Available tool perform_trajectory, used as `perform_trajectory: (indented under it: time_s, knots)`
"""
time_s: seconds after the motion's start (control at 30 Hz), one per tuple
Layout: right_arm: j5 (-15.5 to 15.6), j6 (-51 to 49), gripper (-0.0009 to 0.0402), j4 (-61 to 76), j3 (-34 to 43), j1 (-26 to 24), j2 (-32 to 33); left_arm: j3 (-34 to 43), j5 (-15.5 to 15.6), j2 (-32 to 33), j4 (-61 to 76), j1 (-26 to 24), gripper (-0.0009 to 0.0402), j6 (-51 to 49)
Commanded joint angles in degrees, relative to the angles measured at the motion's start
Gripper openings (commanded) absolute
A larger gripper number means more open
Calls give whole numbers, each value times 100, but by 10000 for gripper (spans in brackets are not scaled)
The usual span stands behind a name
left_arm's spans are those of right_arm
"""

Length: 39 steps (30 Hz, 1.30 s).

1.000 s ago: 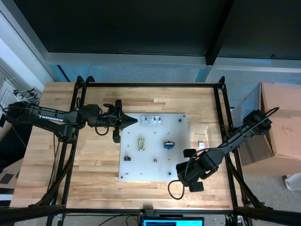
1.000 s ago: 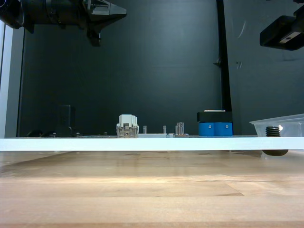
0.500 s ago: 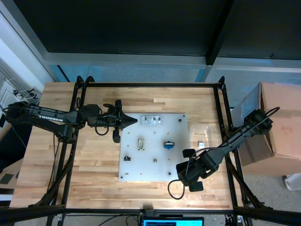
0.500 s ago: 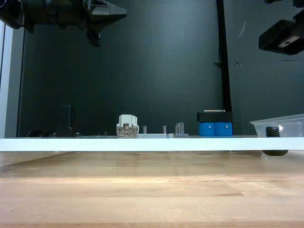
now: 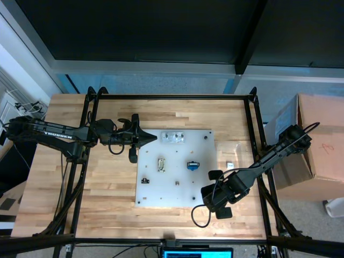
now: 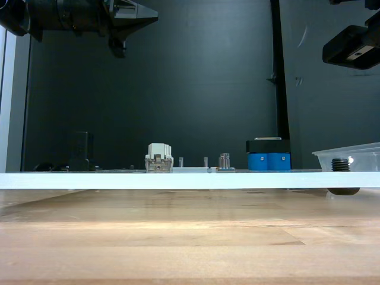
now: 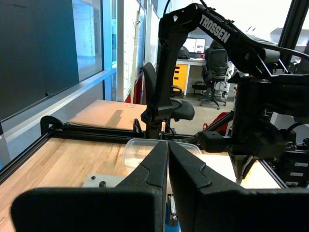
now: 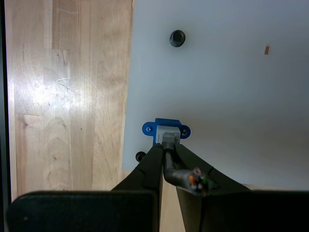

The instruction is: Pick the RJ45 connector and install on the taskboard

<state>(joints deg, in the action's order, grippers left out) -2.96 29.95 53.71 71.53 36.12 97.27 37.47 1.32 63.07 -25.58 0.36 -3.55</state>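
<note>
Bench: pale wooden top (image 5: pixel 107 183) in a black frame, with a dark wall behind. The white taskboard (image 5: pixel 161 194) lies flat at its middle, and a cardboard box (image 5: pixel 317 145) stands beyond the right edge.
Left gripper: the left gripper (image 5: pixel 155 137) hangs over the board's far left corner, fingers pressed together with nothing between them.
Right gripper: the right gripper (image 8: pixel 168 149) is above the board's near right corner, its claw almost closed and pinching the cable stub (image 8: pixel 173 170) just behind the plug.
RJ45 connector: the RJ45 connector (image 8: pixel 169 139) is held in the air, clear of its seat, its tip showing against the blue port (image 8: pixel 149 129).
Handling: probably light, hard plastic, with a thin latch that could snap. The stub looks soft and may let the plug swivel, so a hold close behind the plug body seems safest.
Right wrist view alone: shows the plug, the frayed coloured wire ends (image 8: pixel 197 180), and how plug and port line up.
Low view alone: shows both grippers well above the board, and a clear tray (image 6: pixel 350 155) at its right edge.
High view alone: shows where each arm stands over the board, though the plug itself cannot be made out there.
</note>
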Motion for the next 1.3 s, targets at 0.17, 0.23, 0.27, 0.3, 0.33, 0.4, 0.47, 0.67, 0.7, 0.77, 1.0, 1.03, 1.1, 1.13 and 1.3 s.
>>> perform_trajectory:
  time_s: [0.17, 0.23, 0.27, 0.3, 0.33, 0.4, 0.47, 0.67, 0.7, 0.77, 1.0, 1.03, 1.1, 1.13, 1.3]
  knots:
    - [-7, 81, 74, -46, 20, 2, -37, 2, 0, 2, -2, 2, 1, 0]
    - [-7, 90, 83, -50, 20, 4, -90, 2, 0, 2, 17, 2, 1, 2]
    - [-7, 92, 88, -48, 22, 0, -103, 2, 0, 2, 7, 0, 1, 2]
    - [-13, 90, 92, -42, 28, -2, -114, 2, 0, 2, -17, 2, 1, 0]
    - [-37, 90, 96, -33, 33, -2, -127, 2, 0, 2, -28, 2, 1, 2]
    - [-46, 92, 104, -17, 31, -2, -188, 2, 0, 2, 15, 2, 1, 0]
    - [-46, 118, 112, 35, 31, -2, -262, 2, 0, 2, 4, 0, 1, 0]
    - [-48, 129, 141, 424, 26, -7, -564, 2, 0, 2, 2, 0, 1, 2]
    - [-48, 129, 146, 463, 24, -9, -619, 2, 0, 2, 4, 2, 1, 2]
    - [-48, 127, 156, 516, 24, -9, -730, 2, 0, 2, -2, 2, 1, 0]
    - [-48, 118, 177, 643, 22, -13, -861, 2, -2, 2, -4, 2, 1, 0]
    - [-48, 114, 177, 645, 22, -13, -881, 2, 0, 2, -2, 2, 1, 0]
    - [-70, 111, 176, 645, 17, -31, -927, 2, 0, 2, 0, 2, 1, 0]
    - [-125, 109, 174, 645, 7, -63, -970, 2, 0, 2, 0, 0, 1, 0]
    - [-573, -55, 158, 546, -254, -420, -1429, 2, 0, 2, 0, 2, 1, 2]
